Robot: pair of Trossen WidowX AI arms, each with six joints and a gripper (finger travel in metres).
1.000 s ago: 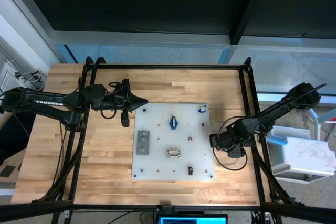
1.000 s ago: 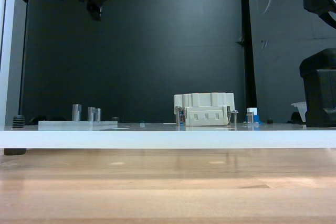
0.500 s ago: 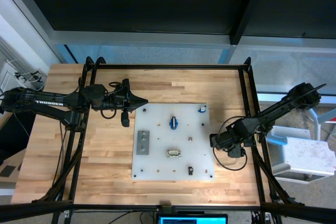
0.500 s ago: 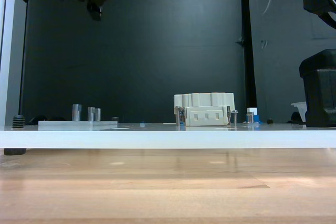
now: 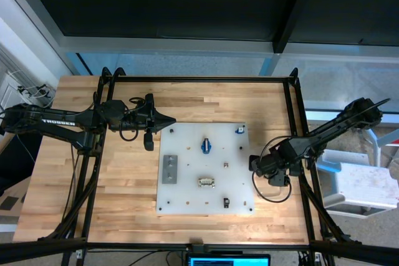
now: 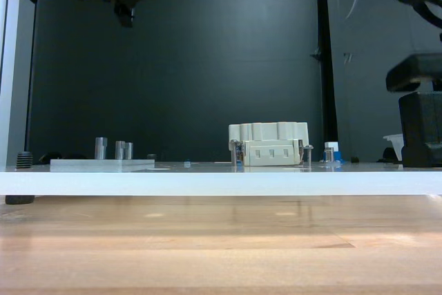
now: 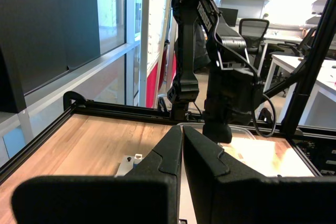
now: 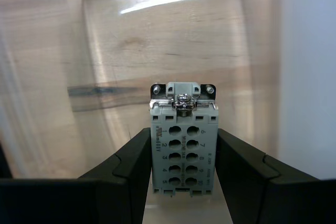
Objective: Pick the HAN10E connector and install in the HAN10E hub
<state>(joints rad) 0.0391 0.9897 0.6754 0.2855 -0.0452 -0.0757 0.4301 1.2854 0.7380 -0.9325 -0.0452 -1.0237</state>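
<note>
Starting left: nothing new with the left gripper (image 5: 167,120). Parked high off the far-left corner of the white board (image 5: 187,197), with fingers (image 7: 163,156) pinched together on nothing. Same spot as a second ago.

Moving along to the HAN10E hub (image 5: 206,182): mounted on the board with nothing plugged in as far as can be told. Well off to the left of the right gripper (image 5: 255,165), and lower than it going by the low view.

Now the actual change, over on the right. Compared with half a second back, looks like a small lift: higher in the low view, nudged slightly away from the near edge in the high one. Got the HAN10E connector (image 8: 184,140) squeezed between both fingers (image 8: 128,166), with numbered holes facing the wrist camera and the screw end poking past the fingertips. Hanging over a clear tray (image 8: 105,51) just off the board's right edge. Can't tell whether fully clear of the tray floor yet.

So, pick basically done by my read. Still to do: carry leftward to the hub, line up, push down.
</note>
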